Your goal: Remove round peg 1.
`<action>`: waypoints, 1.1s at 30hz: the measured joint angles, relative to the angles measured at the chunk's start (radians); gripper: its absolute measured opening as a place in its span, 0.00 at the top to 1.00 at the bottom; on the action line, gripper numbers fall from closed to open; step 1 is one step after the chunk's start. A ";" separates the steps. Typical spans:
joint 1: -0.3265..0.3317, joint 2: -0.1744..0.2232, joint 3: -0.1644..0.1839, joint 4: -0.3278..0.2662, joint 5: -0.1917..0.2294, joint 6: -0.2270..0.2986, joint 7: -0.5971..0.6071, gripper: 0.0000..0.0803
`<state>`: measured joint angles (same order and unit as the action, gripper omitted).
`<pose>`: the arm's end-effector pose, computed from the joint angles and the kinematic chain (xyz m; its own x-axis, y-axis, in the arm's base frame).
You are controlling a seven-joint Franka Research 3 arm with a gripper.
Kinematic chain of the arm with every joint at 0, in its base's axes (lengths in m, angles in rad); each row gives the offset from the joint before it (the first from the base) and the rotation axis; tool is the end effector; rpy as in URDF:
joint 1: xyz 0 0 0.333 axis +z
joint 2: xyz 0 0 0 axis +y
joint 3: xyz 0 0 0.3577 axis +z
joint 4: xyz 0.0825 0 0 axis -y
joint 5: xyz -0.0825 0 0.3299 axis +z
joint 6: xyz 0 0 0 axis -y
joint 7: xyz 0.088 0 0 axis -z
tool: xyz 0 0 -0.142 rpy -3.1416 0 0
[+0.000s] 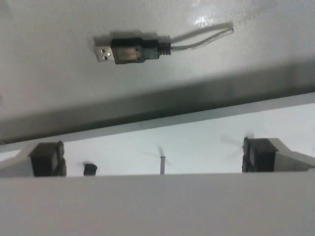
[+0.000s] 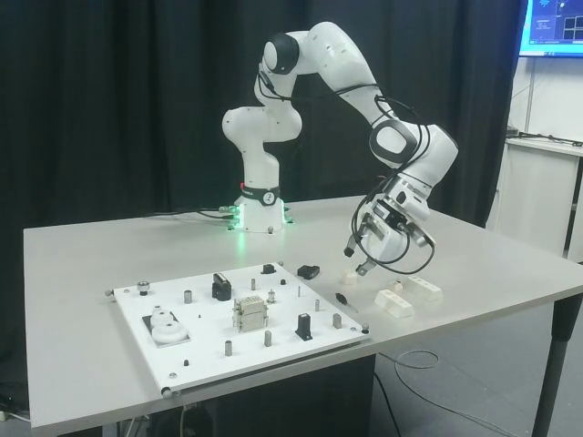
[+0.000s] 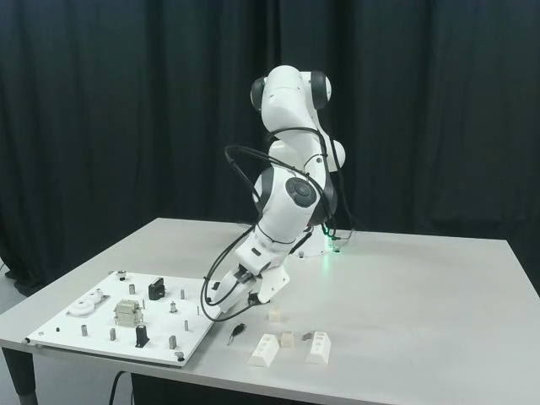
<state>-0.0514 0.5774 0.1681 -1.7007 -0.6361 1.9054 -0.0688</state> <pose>0.6154 -0.0032 0.2858 0.8344 0.3652 -0.4128 0.5157 -0.7815 0.3511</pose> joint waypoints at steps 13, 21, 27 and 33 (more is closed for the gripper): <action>0.000 -0.005 0.000 -0.002 -0.002 0.000 0.002 0.00; -0.002 -0.007 0.000 -0.007 -0.003 0.003 -0.003 0.00; -0.007 -0.007 0.000 -0.018 -0.003 0.027 -0.018 0.00; -0.016 -0.009 0.000 -0.031 -0.003 0.055 -0.019 0.00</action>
